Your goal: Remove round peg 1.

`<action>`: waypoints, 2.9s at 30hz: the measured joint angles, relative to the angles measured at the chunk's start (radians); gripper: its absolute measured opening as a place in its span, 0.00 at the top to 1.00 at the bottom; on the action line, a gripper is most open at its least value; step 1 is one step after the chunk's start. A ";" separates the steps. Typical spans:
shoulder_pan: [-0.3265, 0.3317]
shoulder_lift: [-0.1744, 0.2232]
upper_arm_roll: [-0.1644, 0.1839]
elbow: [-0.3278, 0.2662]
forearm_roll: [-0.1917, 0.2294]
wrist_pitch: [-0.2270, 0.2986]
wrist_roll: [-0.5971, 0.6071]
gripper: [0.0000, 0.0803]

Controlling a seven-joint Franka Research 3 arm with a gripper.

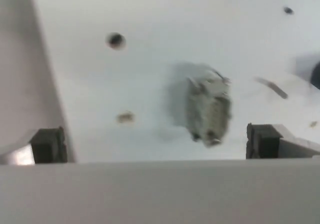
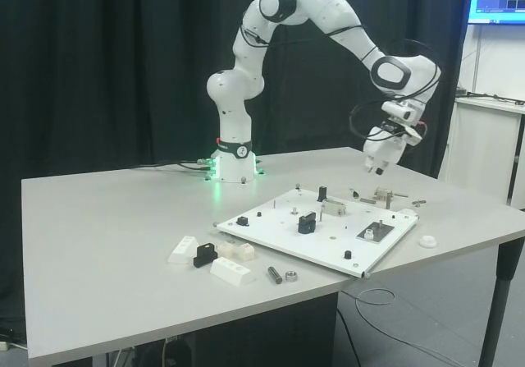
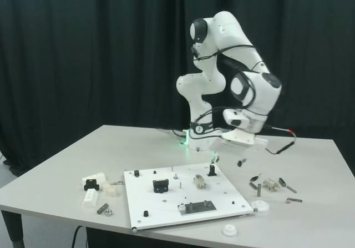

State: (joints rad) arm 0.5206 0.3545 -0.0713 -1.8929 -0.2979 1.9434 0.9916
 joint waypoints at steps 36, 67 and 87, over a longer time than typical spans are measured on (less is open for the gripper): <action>-0.393 -0.222 0.025 -0.481 -0.049 0.311 -0.359 0.00; -0.488 -0.219 0.011 -0.619 -0.001 0.434 -0.475 0.00; -0.488 -0.170 0.008 -0.621 0.006 0.471 -0.497 0.00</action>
State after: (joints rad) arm 0.0325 0.1843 -0.0634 -2.5134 -0.2920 2.4139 0.4949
